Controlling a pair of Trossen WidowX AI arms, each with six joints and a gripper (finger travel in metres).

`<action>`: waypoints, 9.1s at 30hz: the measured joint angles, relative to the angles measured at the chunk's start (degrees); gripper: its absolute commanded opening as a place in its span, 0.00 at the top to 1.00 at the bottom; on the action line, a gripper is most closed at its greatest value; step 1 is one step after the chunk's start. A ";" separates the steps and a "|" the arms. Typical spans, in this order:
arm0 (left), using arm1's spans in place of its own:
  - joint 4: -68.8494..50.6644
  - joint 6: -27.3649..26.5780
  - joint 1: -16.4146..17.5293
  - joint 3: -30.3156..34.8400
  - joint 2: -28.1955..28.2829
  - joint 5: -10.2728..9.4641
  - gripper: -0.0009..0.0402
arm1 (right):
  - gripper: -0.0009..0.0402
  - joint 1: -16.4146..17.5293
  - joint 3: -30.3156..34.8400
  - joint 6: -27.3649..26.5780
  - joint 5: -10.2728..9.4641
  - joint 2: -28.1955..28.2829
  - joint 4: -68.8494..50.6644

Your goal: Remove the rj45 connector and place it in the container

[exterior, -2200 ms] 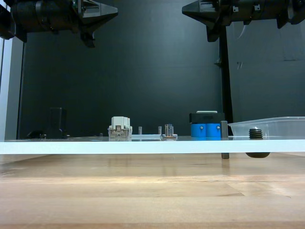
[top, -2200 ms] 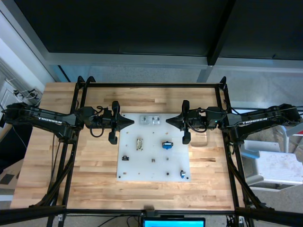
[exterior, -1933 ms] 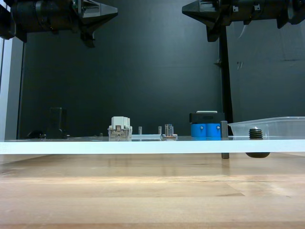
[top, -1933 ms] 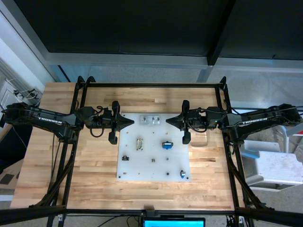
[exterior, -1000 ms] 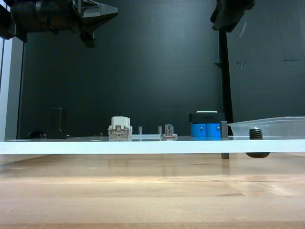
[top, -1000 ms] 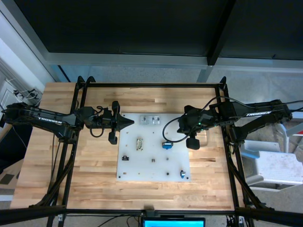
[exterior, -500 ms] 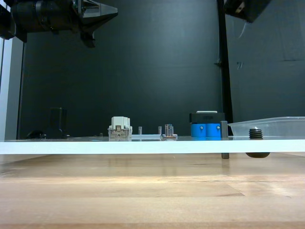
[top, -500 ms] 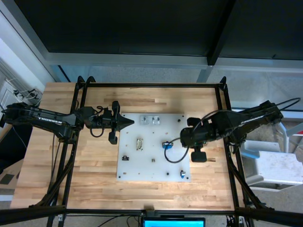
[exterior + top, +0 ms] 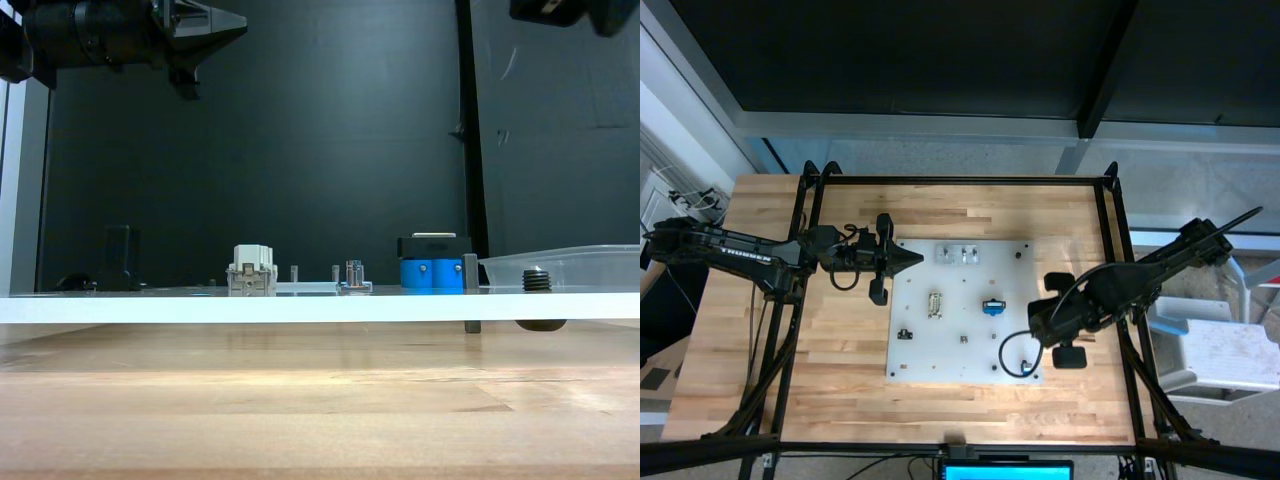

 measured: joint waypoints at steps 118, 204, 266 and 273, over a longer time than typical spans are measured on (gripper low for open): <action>-1.05 0.00 0.00 0.00 0.00 0.00 0.98 | 0.97 9.49 -15.74 8.31 6.05 12.74 27.91; -1.25 0.00 0.00 0.00 0.11 -0.02 0.98 | 0.98 -26.91 -36.83 -16.28 2.29 -23.10 14.71; -1.27 0.00 0.00 0.00 0.11 -0.02 0.98 | 0.39 -29.42 -38.01 -20.26 2.78 -23.39 14.95; -1.27 -0.02 0.00 -0.02 0.11 -0.02 0.98 | 0.39 -29.42 -38.01 -20.37 2.78 -23.39 14.95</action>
